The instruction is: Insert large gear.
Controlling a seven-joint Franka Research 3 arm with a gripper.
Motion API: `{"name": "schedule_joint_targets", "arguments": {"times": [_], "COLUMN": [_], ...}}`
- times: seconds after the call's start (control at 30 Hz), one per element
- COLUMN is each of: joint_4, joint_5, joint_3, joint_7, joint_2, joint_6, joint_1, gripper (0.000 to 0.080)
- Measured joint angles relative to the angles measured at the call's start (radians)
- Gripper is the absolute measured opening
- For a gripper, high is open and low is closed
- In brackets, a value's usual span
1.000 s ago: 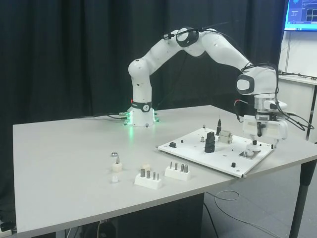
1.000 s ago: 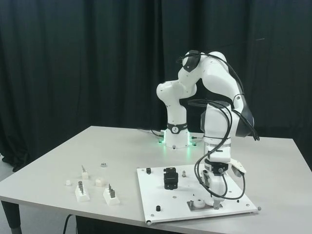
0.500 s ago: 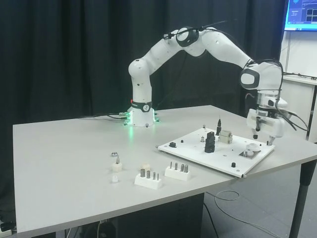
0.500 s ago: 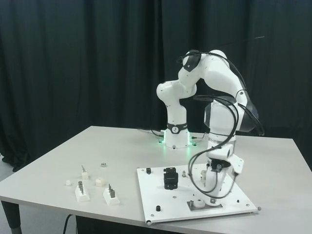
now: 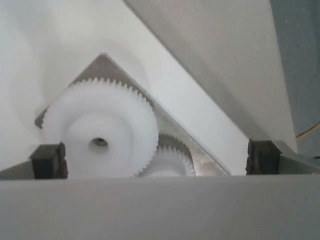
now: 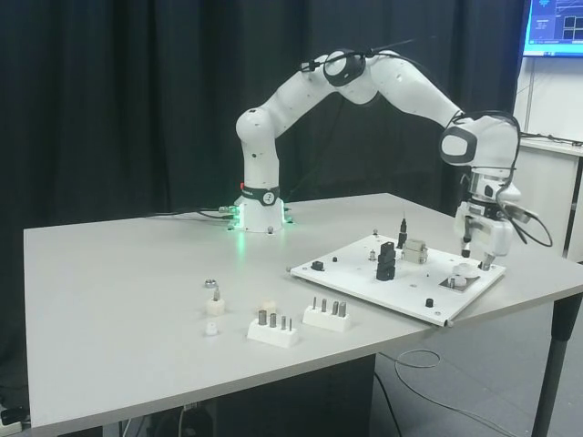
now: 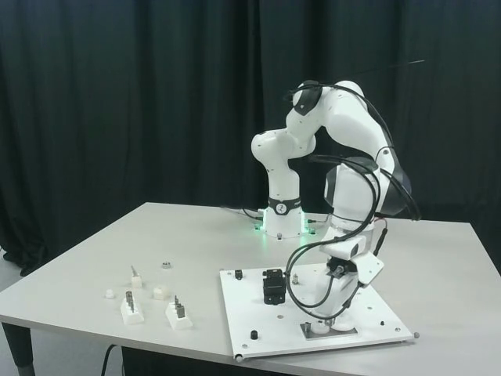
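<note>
Looking at your end effector (image 5: 155, 160), it's spread wide, gripping nothing, above the large white toothed plastic gear (image 5: 98, 131) seated on the grey metal plate (image 5: 107, 67), meshed beside a smaller white gear (image 5: 167, 160).

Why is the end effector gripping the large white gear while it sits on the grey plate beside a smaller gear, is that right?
Not quite: the end effector is open, fingers apart, gripping nothing. The wrist view shows the large gear free on the grey plate beside the smaller gear.

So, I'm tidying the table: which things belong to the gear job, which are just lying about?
Job:
- large gear
- small gear
- grey plate
- white board
- gripper

Lying about:
- two white peg holders
- small white pieces
</note>
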Motion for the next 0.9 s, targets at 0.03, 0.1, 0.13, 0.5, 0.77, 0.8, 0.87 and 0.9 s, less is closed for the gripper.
{"name": "schedule_joint_targets", "arguments": {"times": [0.03, 0.1, 0.13, 0.5, 0.77, 0.8, 0.87, 0.9], "joint_4": [-0.001, -0.002, -0.003, -0.003, -0.001, -0.001, -0.001, 0.000], "joint_5": [-0.001, -0.005, -0.006, -0.009, -0.010, -0.010, -0.011, -0.011], "joint_3": [0.000, 0.000, 0.000, 0.000, 0.000, 0.000, 0.000, 0.000], "joint_7": [-0.001, -0.002, -0.003, -0.012, -0.023, -0.024, -0.024, -0.025], "joint_2": [0.002, 0.006, 0.008, 0.021, 0.018, 0.017, 0.015, 0.015], "joint_6": [0.000, 0.001, 0.002, 0.013, -0.005, -0.008, -0.016, -0.020], "joint_1": [-0.001, -0.003, -0.004, -0.008, -0.007, -0.007, -0.007, -0.007], "gripper": [0.0800, 0.0800, 0.0800, 0.0800, 0.0800, 0.0800, 0.0800, 0.0800]}}
